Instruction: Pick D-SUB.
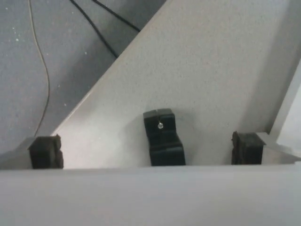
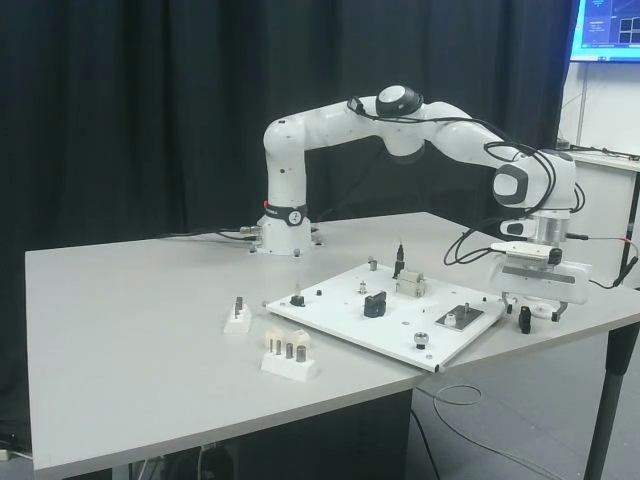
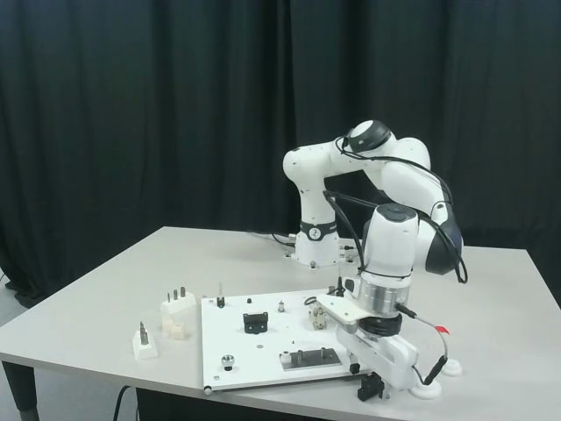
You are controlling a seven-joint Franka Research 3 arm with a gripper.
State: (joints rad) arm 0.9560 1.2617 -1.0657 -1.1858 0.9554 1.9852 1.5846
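Gripper (image 1: 146,151): fingers spread wide, nothing pinched.
D-SUB (image 1: 162,137): small black part standing on the grey table (image 2: 120,310) between the fingertips, touching neither.
Edges: table edge runs just beside the part; floor and cables beyond.
Open room: the white board (image 2: 340,325) lies at the gripper's 9 o'clock in the first room view.
Hidden: D-SUB's base is cut off behind the gripper body.

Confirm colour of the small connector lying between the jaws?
Black; the small black connector shows best in the wrist view.
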